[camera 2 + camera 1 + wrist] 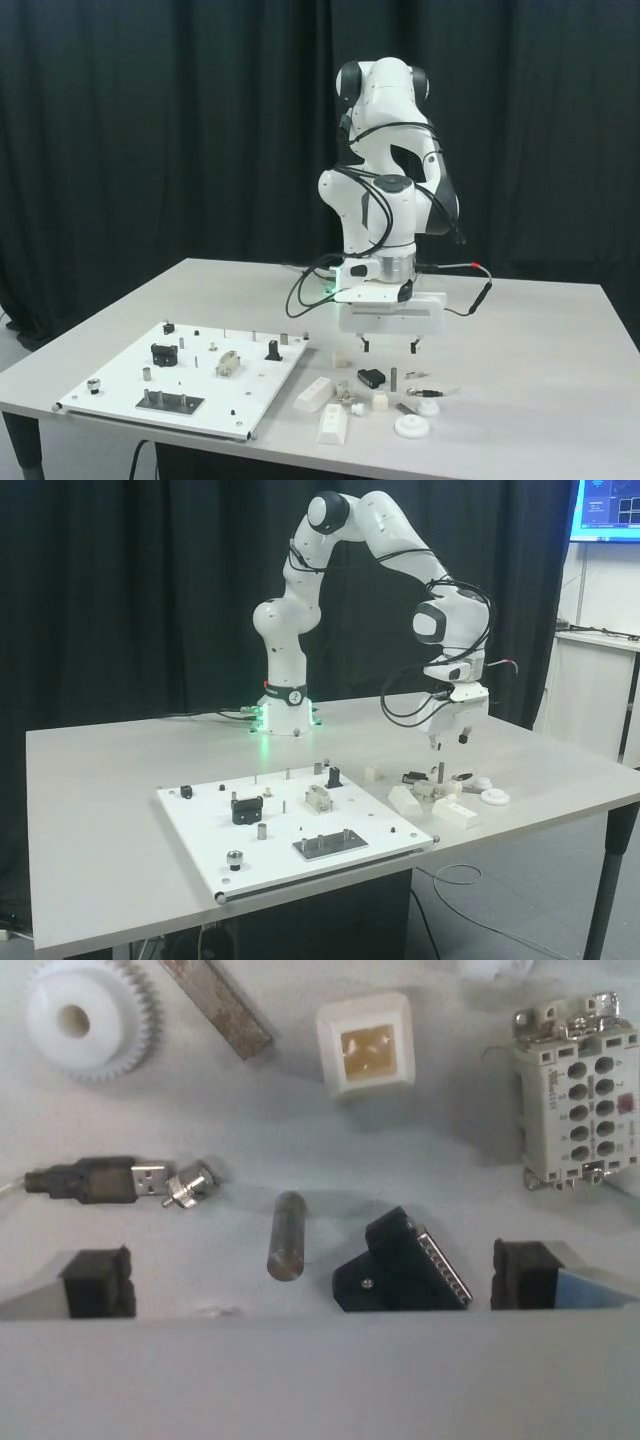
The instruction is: Remove round peg 4.
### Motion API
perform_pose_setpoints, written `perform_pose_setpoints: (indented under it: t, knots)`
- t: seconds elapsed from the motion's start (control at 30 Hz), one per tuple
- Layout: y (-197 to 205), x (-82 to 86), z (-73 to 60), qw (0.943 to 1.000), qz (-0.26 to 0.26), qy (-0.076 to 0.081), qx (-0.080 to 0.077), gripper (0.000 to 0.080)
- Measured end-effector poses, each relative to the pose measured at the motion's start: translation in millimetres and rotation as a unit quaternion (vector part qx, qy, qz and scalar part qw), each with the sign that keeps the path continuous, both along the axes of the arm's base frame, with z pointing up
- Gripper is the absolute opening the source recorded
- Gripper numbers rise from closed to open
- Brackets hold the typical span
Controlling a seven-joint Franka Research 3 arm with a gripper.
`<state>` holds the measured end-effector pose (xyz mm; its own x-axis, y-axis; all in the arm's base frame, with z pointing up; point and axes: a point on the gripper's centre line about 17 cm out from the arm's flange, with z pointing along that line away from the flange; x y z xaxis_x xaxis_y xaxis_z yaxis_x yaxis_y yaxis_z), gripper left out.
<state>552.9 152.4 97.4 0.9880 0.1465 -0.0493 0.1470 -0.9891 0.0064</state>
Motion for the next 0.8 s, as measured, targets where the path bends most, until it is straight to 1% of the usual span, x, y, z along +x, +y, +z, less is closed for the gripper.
perform_pose_setpoints:
  t: [0.07,0.37,0.8]
  knots:
    - [-0.3,0.0,0.0,1.0000,-0.001,0.000,-0.001,0.0795]
    - [-3.2,1.4,0.4,1.0000,-0.004,-0.002,-0.003,0.0800]
    - [-12.0,7.7,2.0,0.9999,-0.008,-0.010,-0.009,0.0800]
